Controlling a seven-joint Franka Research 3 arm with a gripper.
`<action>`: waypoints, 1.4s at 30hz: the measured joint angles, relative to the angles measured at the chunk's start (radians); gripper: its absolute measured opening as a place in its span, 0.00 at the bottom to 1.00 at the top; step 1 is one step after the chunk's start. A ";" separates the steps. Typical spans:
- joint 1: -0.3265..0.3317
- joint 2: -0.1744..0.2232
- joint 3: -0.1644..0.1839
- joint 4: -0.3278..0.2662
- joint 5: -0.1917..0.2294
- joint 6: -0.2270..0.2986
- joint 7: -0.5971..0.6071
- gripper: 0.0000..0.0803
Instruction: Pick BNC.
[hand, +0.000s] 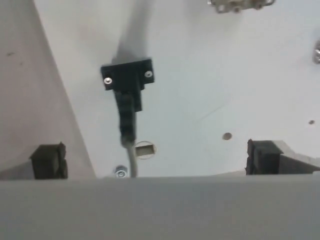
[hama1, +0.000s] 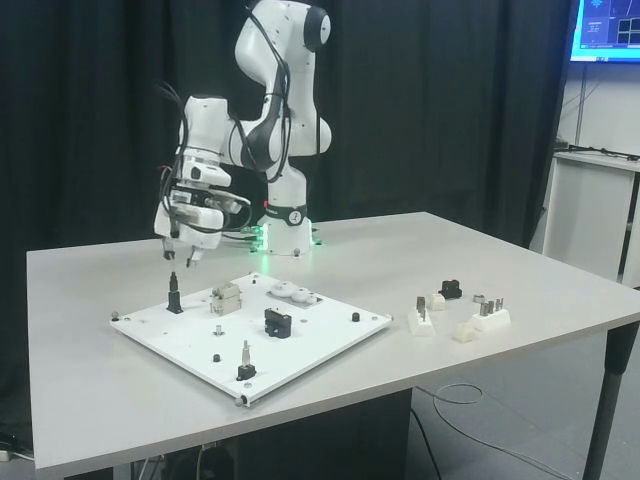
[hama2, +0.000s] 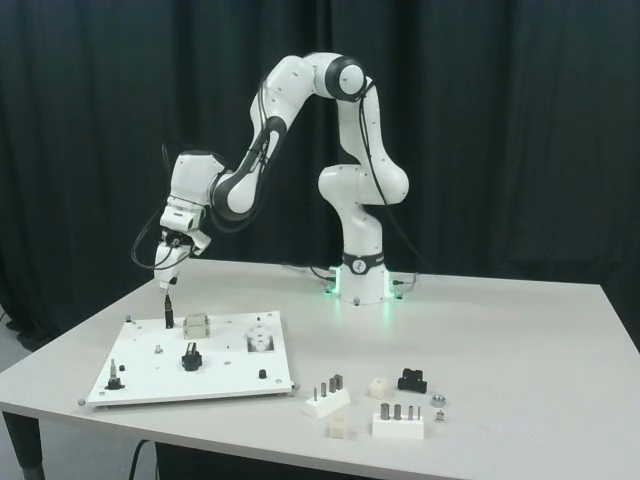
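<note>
black plug (hand: 128, 95) stands upright on white board (hand: 210, 100), grey stem; gripper (hand: 155, 159) spread wide above, holding nothing.

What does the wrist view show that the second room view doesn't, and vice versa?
Wrist only: two screws on the BNC's black base, an oval slot in the board, both fingertips set wide apart.
Second room only: the whole arm, small parts on the table beside the board, the black curtain.
Both: the BNC standing on the white board, the gripper above it, not touching.
</note>
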 joint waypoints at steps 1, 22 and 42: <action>0.002 -0.002 0.000 0.000 0.000 -0.001 0.006 1.00; 0.024 -0.036 0.002 0.014 -0.014 -0.030 0.070 1.00; 0.037 -0.057 0.004 0.089 -0.106 -0.189 0.307 1.00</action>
